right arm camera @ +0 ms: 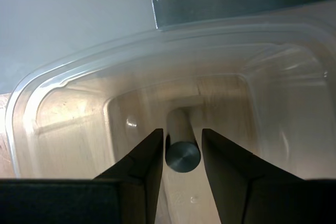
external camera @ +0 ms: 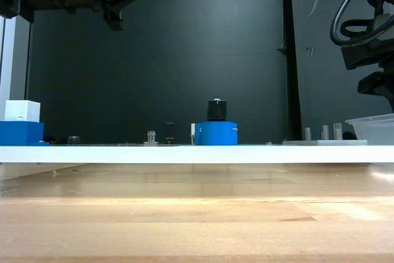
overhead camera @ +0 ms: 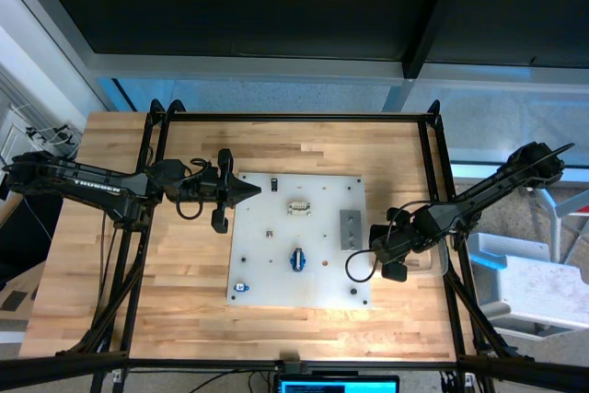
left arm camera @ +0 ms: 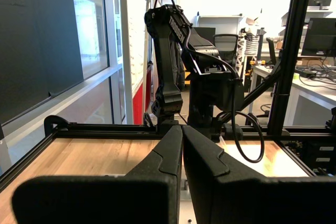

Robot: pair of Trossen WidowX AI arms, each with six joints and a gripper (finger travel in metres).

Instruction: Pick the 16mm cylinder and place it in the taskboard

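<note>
Right end effector (right arm camera: 181, 132) is down inside the clear plastic tray (right arm camera: 63, 93). Its fingers are closed against both sides of the 16mm cylinder (right arm camera: 182, 156), a short dark-grey round metal peg. The peg lies lengthwise between the fingers with its flat end face toward the wrist camera. So the peg is gripped and sits over the tray floor; can't tell if it touches the floor or is clear of it.

High view: the tray lies on the wooden desk (overhead camera: 110, 264), just beside the right edge of the flat white square taskboard (overhead camera: 276, 269). The right end effector is above it. The peg itself is hidden in the high and low views.

Left end effector (overhead camera: 250, 189) has its fingers pressed flat together, gripping nothing. It points inward over the board's left edge. Low view shows it well above board level.

On the board:
- blue fitting (overhead camera: 297, 260) near the middle
- grey rectangular metal block (overhead camera: 351, 227) toward the right edge, near the right end effector
- beige multi-pin connector (overhead camera: 297, 206) toward the far side
</note>
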